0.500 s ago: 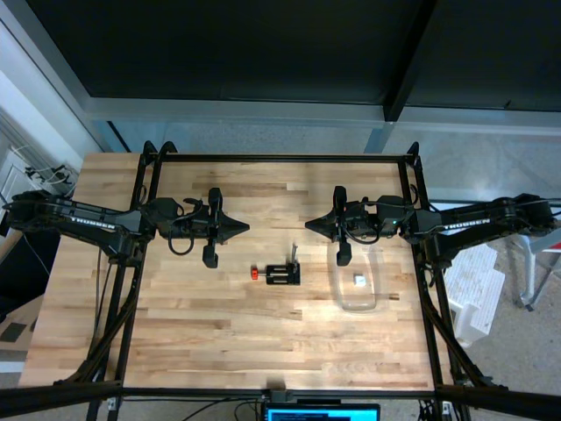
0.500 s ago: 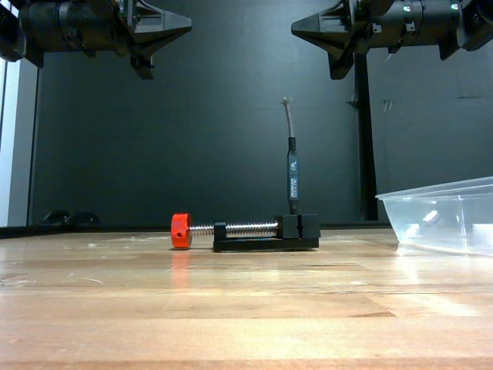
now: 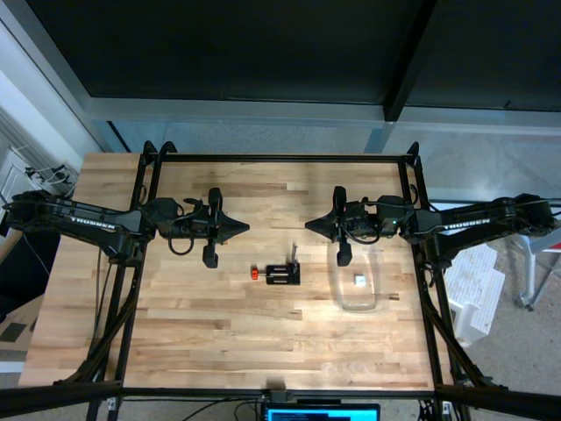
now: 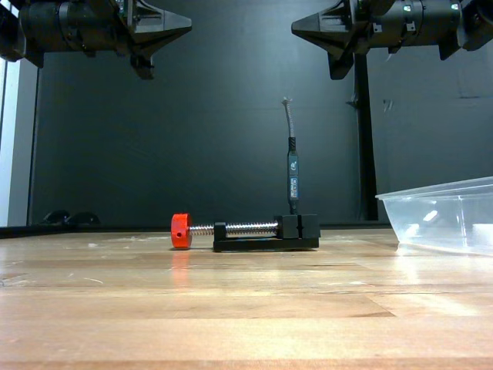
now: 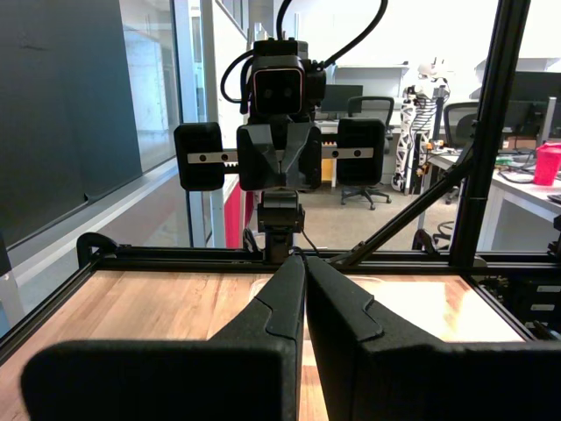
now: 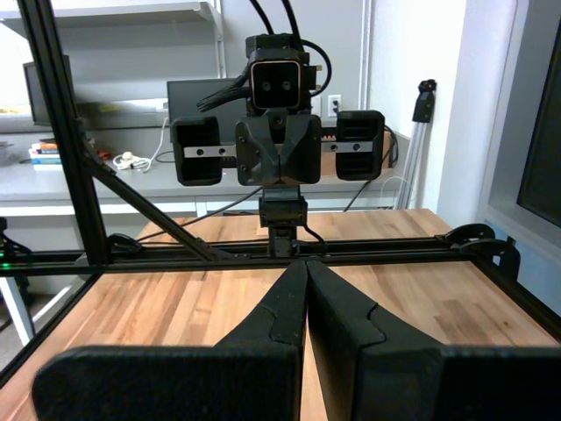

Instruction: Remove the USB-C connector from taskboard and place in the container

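Left gripper (image 3: pixel 245 227) and right gripper (image 3: pixel 308 225) hang high, both clenched on nothing. Container (image 3: pixel 356 309) sits right of the taskboard (image 3: pixel 282 274), where the connector (image 4: pixel 293 179) stands upright, not yet pulled. Reach step, I reckon: open right gripper, drop onto it.

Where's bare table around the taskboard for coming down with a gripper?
Bare: wood from taskboard to the near edge, and left of its knob. Tighter: the strip between taskboard and container. Both shut, left gripper and right gripper hang high, flanking the upright connector.
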Robot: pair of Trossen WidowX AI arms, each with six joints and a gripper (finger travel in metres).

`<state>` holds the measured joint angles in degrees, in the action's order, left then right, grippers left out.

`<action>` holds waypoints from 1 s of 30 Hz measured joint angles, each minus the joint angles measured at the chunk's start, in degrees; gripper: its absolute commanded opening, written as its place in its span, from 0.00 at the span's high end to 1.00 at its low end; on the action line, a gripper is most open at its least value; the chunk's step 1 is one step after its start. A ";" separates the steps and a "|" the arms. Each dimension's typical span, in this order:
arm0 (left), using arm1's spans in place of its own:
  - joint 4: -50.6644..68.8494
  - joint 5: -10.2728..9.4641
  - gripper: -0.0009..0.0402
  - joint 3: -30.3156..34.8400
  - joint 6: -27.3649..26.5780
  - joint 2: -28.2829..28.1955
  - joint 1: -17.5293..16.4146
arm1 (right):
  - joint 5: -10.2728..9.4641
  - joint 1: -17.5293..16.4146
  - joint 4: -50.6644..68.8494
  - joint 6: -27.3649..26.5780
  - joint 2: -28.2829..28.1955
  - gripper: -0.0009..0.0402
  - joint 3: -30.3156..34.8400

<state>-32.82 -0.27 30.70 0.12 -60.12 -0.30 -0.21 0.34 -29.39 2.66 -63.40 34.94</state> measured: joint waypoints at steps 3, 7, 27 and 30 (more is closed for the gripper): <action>0.00 0.00 0.98 0.00 0.00 0.00 0.00 | 0.04 -0.07 2.21 0.02 0.00 0.98 0.44; -0.02 0.00 0.98 0.00 0.00 0.02 0.00 | 0.13 -0.26 12.28 0.02 0.00 0.98 4.28; 0.00 0.00 0.98 0.00 0.00 0.02 0.00 | 2.29 -3.02 55.65 1.18 -0.42 0.98 19.76; -0.02 0.00 0.98 -0.02 -0.02 0.02 0.00 | 3.37 -3.98 60.37 1.29 -1.92 0.98 22.51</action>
<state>-32.84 -0.27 30.68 0.10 -60.10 -0.30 3.16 -3.64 30.98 3.95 -65.32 57.45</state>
